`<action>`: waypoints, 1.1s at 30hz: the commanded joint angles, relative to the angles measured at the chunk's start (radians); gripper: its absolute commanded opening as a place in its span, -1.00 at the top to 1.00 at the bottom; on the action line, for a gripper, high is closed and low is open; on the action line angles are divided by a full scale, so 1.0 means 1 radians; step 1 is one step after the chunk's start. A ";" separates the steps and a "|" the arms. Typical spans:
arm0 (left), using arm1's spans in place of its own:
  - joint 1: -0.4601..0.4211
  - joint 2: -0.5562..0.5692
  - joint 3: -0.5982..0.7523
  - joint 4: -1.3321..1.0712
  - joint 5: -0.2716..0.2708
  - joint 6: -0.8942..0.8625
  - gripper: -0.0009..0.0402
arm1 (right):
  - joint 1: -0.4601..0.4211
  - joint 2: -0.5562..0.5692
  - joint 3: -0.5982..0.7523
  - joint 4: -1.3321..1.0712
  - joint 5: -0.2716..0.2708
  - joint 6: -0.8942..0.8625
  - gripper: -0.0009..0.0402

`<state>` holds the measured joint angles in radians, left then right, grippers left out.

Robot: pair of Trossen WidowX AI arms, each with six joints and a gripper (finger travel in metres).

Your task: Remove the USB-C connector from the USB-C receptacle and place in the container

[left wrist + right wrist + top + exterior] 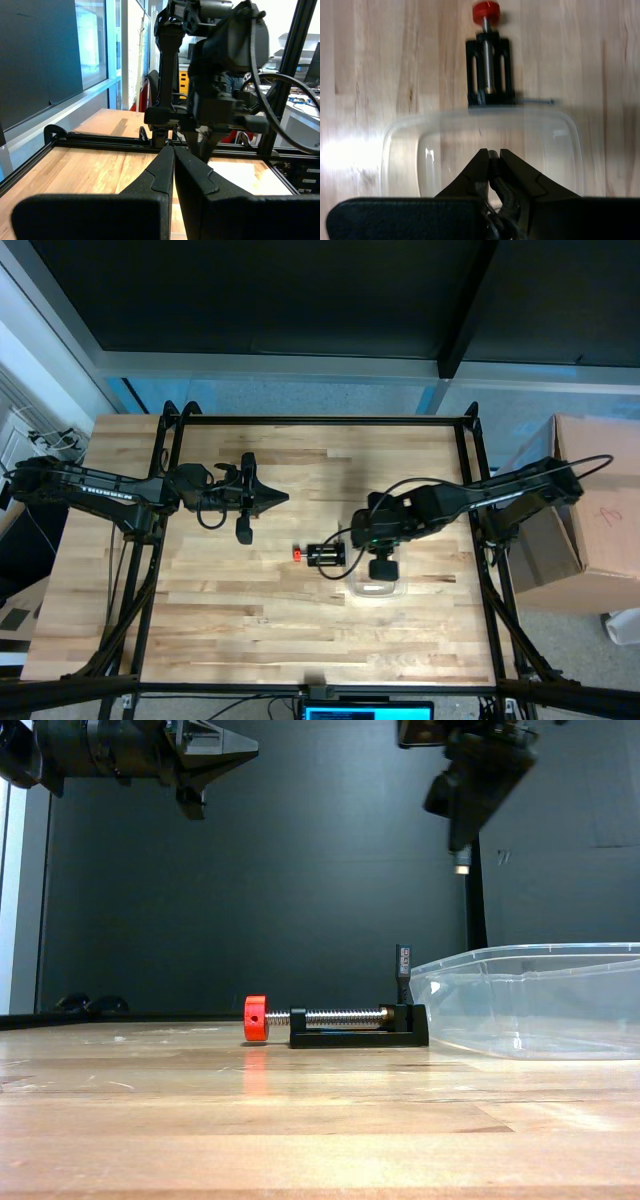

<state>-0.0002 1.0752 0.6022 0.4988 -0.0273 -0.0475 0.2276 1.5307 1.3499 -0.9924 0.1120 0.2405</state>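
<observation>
Aloft, left claw [284, 497], right claw [491, 151] pinching connector [461, 867]

White "THUNDER" lettering on left arm [105, 492], nothing else legible

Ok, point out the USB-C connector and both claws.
right claw [493, 152]: right wrist view, between fingertips, above container [400, 150].
USB-C connector [460, 868]: low view, metal tip, held.
left claw [174, 146]: left wrist view, between shut fingertips, aloft.

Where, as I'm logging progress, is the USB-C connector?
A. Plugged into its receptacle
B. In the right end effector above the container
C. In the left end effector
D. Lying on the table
B: the right end effector is shut on the USB-C connector over the container; the left end effector, shut and empty, is over the table's left.
</observation>
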 commanded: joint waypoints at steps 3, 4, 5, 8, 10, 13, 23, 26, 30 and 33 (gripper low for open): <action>0.000 0.000 0.000 0.000 0.000 0.000 0.96 | 0.009 -0.125 -0.115 -0.001 0.000 0.041 0.96; 0.000 0.000 0.000 0.000 0.000 0.000 0.96 | 0.009 -0.151 -0.138 -0.001 0.000 0.044 0.96; 0.000 0.000 0.000 0.000 0.000 0.000 0.96 | 0.011 -0.176 -0.161 -0.002 0.000 0.051 0.96; 0.000 0.000 0.000 -0.001 0.000 0.000 0.96 | 0.018 -0.254 -0.224 -0.007 0.000 0.082 0.96; 0.000 0.000 0.000 0.000 0.000 0.000 0.96 | 0.022 -0.301 -0.256 -0.025 0.000 0.096 0.96; 0.000 0.000 0.000 0.000 0.000 0.000 0.96 | 0.028 -0.356 -0.290 -0.058 0.000 0.119 0.96; 0.000 0.000 0.000 0.000 0.000 0.000 0.96 | 0.084 -0.367 -0.299 -0.100 0.000 0.146 0.96; 0.000 0.000 0.000 0.000 0.000 0.000 0.96 | 0.113 -0.344 -0.299 -0.090 0.000 0.168 0.96; 0.000 0.000 0.000 0.000 0.000 0.000 0.96 | 0.162 -0.325 -0.299 -0.064 0.000 0.205 0.95; 0.000 0.000 0.000 0.000 0.000 0.000 0.96 | 0.206 -0.311 -0.299 -0.055 0.000 0.240 0.95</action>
<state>-0.0002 1.0752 0.6022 0.4984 -0.0273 -0.0475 0.4156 1.2133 1.0508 -1.0515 0.1116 0.4667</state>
